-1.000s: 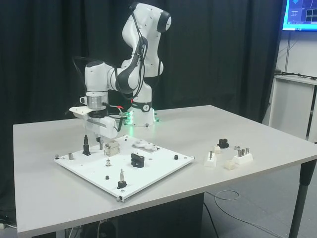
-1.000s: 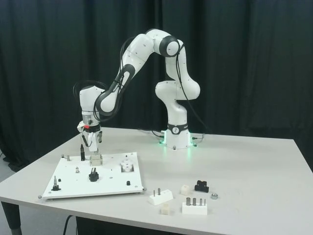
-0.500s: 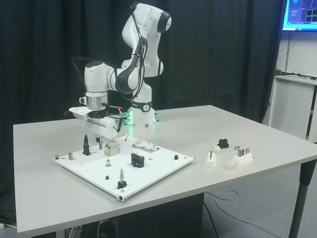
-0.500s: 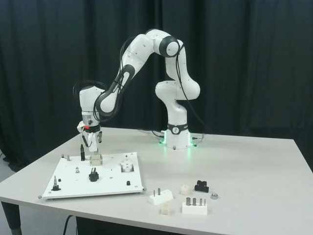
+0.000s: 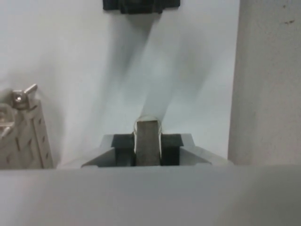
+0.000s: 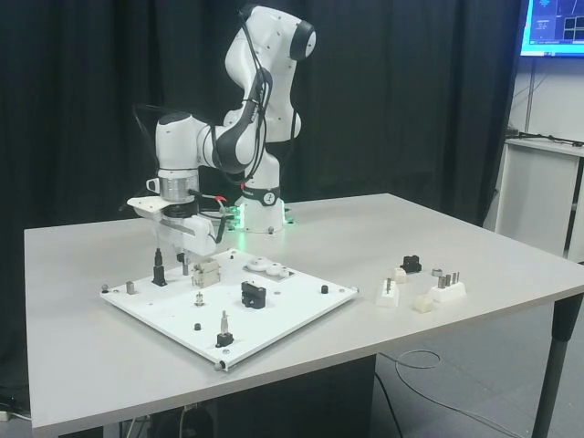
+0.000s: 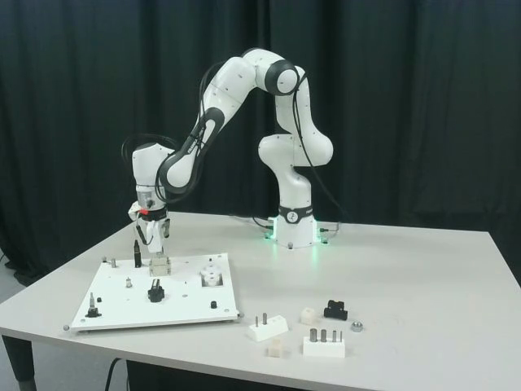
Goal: Insert square peg 3.
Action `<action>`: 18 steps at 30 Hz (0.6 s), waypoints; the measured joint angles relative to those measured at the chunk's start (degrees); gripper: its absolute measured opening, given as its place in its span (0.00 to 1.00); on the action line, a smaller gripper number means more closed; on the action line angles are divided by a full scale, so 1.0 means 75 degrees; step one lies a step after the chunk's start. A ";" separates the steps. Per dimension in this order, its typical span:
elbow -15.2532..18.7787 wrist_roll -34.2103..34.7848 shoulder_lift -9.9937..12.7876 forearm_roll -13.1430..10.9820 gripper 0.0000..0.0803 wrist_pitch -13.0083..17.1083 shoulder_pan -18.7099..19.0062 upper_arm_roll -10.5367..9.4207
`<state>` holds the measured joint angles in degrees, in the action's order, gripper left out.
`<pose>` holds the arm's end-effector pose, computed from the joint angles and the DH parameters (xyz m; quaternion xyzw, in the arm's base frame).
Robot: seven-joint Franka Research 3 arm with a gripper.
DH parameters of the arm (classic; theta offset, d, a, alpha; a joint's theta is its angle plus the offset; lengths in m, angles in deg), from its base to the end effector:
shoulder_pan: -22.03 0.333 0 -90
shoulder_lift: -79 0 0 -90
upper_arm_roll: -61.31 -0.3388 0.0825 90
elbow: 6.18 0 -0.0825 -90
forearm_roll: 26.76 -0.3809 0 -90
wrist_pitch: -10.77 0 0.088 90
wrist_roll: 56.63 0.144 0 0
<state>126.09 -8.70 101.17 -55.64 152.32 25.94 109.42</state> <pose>0.3680 -0.3649 0.2126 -0.5448 0.8383 0.0211 0.0050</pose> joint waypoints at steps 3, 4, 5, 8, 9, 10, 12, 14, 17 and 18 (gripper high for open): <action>-0.0004 0.0000 0.0000 0.0000 0.14 0.0000 0.0000 -0.0003; -0.0006 0.0001 0.0000 -0.0014 0.14 0.0000 0.0000 -0.0007; -0.0010 0.0007 0.0000 -0.0056 0.14 0.0000 0.0000 -0.0017; -0.0020 0.0015 0.0005 -0.0258 0.14 0.0000 0.0001 -0.0055; -0.0021 0.0015 0.0009 -0.0318 0.42 0.0000 0.0001 -0.0063; -0.0021 0.0016 0.0014 -0.0361 0.42 0.0000 0.0001 -0.0067; -0.0024 0.0043 0.0026 -0.0431 0.42 0.0000 0.0000 -0.0069; -0.0025 0.0114 0.0048 -0.0464 0.42 0.0000 -0.0001 -0.0054; -0.0028 0.0162 0.0071 -0.0465 0.84 0.0001 -0.0009 0.0001; -0.0033 0.0158 0.0071 -0.0463 0.84 0.0001 -0.0012 0.0009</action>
<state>125.85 -7.51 101.70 -59.11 152.33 25.85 109.48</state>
